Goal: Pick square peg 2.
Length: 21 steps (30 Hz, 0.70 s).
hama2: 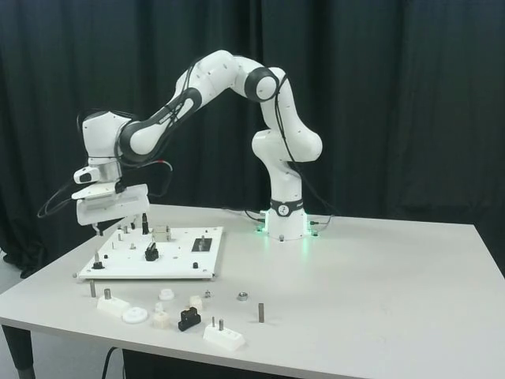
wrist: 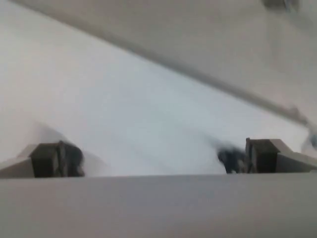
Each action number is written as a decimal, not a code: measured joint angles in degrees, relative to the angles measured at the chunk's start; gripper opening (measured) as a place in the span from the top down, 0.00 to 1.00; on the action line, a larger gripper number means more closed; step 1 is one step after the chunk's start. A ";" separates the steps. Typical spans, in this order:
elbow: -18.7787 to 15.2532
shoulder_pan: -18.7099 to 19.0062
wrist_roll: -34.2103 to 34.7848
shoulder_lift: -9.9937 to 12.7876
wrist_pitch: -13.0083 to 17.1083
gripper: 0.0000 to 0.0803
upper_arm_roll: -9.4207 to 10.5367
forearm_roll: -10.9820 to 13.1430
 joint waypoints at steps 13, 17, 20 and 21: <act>-0.64 9.31 2.43 -1.20 -2.22 0.00 0.01 0.02; -1.11 12.34 4.15 -1.71 -2.23 0.00 0.00 -0.09; -1.48 14.55 4.62 -2.13 -2.22 0.00 0.00 -0.48; -1.58 15.24 4.66 -2.27 -2.21 0.00 0.00 -0.71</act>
